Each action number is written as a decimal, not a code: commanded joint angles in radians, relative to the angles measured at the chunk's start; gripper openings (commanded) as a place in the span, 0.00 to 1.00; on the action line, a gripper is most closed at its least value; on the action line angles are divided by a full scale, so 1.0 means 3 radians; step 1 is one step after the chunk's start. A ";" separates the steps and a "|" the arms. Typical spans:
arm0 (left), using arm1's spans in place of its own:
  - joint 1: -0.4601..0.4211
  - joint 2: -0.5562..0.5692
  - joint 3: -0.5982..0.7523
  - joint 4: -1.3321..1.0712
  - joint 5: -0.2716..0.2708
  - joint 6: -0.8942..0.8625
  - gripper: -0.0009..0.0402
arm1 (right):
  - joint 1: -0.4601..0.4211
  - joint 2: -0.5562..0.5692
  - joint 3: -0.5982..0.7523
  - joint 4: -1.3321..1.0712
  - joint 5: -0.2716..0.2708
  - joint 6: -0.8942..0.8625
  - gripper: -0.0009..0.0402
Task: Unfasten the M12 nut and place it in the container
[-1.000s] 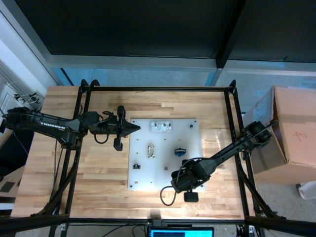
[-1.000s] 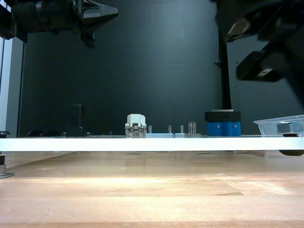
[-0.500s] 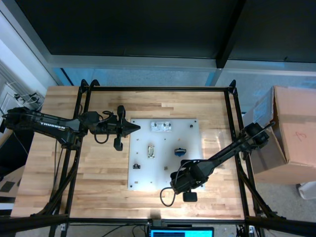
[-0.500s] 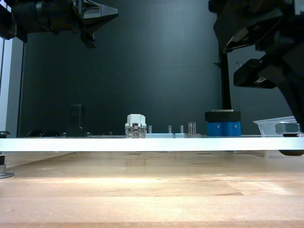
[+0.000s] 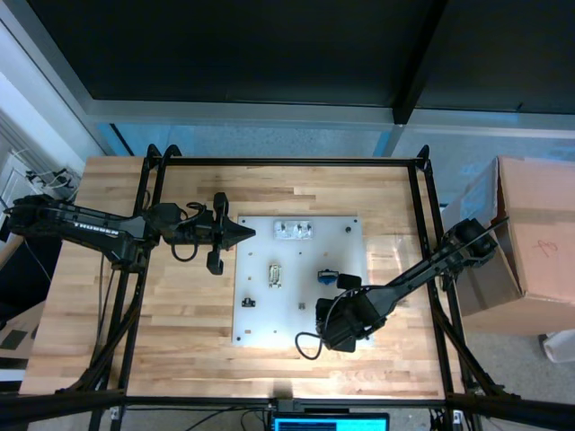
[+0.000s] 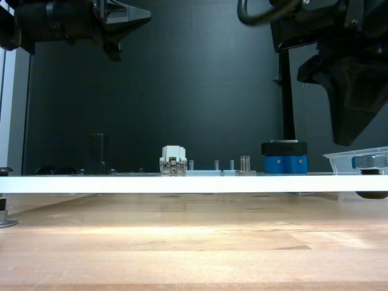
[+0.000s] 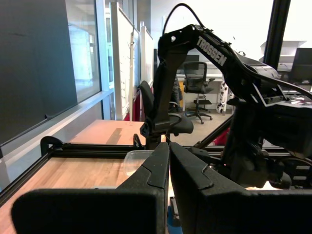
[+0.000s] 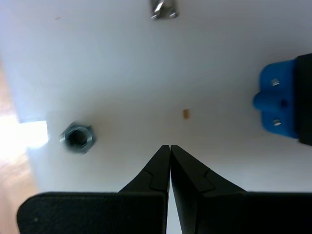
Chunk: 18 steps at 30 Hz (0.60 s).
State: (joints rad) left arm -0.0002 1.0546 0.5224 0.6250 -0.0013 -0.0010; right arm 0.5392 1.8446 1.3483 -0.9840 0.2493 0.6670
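The silver nut sits on its black stud near the white board's near right edge, with a little black showing beneath it. In the right wrist view the nut stands on the bare board, dark in its centre, outside any tray. My right gripper hangs point-down above and left of the nut, shut on nothing. From above, the right gripper hides the nut. The clear container stands behind the stud. My left gripper hovers shut, high over the board's far left edge.
A blue block and a grey connector stand on the board, with small silver posts between them. The blue block and a silver post lie beyond my right fingertips. A cardboard box sits off the table's right.
My right wrist has turned and shifted slightly toward the board's middle; its fingers now point straight down. The nut has stayed on its stud. The left arm has not moved.
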 commanded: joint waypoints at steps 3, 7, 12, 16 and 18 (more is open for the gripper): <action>0.0000 0.0010 0.0001 -0.0001 0.0001 0.0001 0.02 | 0.0006 0.0001 0.0003 0.0150 -0.0676 -0.0074 0.02; 0.0001 0.0010 0.0001 0.0003 0.0001 0.0001 0.02 | 0.0013 0.0029 0.0003 0.0313 -0.1099 -0.0107 0.02; 0.0001 0.0010 0.0001 0.0005 0.0001 0.0001 0.02 | 0.0022 0.0114 0.0000 0.0481 -0.1127 -0.0158 0.02; 0.0001 0.0010 0.0001 0.0000 0.0001 0.0001 0.02 | 0.0020 0.0206 0.0000 0.0638 -0.1123 -0.0169 0.02; 0.0000 0.0010 0.0001 0.0004 0.0001 0.0001 0.02 | 0.0022 0.0211 0.0000 0.0646 -0.1080 -0.0177 0.02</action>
State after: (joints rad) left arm -0.0002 1.0569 0.5228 0.6254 -0.0013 -0.0010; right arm 0.5461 1.9049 1.3483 -0.7906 -0.0891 0.6151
